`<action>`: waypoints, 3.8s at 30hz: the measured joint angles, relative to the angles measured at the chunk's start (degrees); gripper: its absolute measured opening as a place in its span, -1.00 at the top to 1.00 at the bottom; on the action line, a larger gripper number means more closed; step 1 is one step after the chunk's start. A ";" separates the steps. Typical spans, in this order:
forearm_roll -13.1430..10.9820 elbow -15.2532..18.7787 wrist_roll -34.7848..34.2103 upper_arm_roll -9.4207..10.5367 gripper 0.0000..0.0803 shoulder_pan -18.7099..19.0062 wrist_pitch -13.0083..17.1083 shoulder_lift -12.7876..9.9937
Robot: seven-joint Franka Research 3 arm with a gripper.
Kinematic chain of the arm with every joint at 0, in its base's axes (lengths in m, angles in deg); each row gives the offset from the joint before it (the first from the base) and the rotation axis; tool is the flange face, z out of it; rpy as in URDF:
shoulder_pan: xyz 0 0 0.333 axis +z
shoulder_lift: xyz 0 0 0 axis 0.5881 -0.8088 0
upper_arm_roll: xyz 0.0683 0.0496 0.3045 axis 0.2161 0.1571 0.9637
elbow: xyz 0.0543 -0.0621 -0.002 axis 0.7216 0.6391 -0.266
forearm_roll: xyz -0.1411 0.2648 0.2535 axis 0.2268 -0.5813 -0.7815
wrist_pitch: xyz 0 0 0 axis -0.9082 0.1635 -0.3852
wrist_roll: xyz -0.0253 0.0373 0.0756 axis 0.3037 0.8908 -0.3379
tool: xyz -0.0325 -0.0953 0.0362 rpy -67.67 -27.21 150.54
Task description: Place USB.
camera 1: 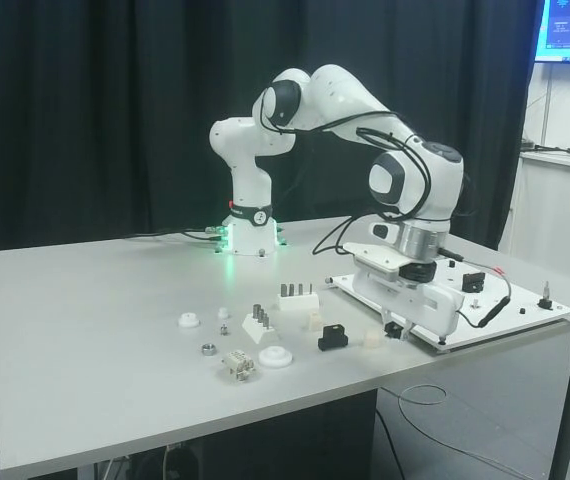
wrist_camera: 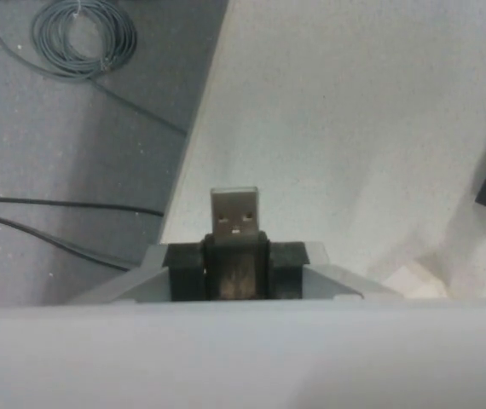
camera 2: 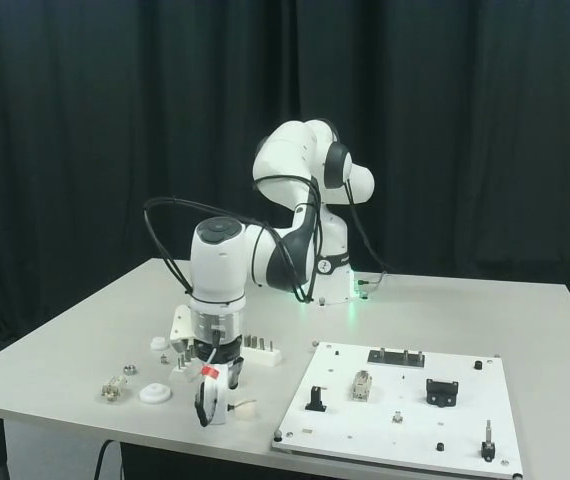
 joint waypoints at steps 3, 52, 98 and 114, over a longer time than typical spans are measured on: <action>0.00 -0.42 0.95 -0.11 0.63 -0.02 -1.39 0.02; -5.78 1.90 31.77 -0.35 0.63 -2.02 -13.70 1.49; -9.87 3.69 37.82 0.02 0.63 -1.44 -18.28 1.28; -9.88 3.85 39.01 0.03 0.63 -1.44 -18.17 1.13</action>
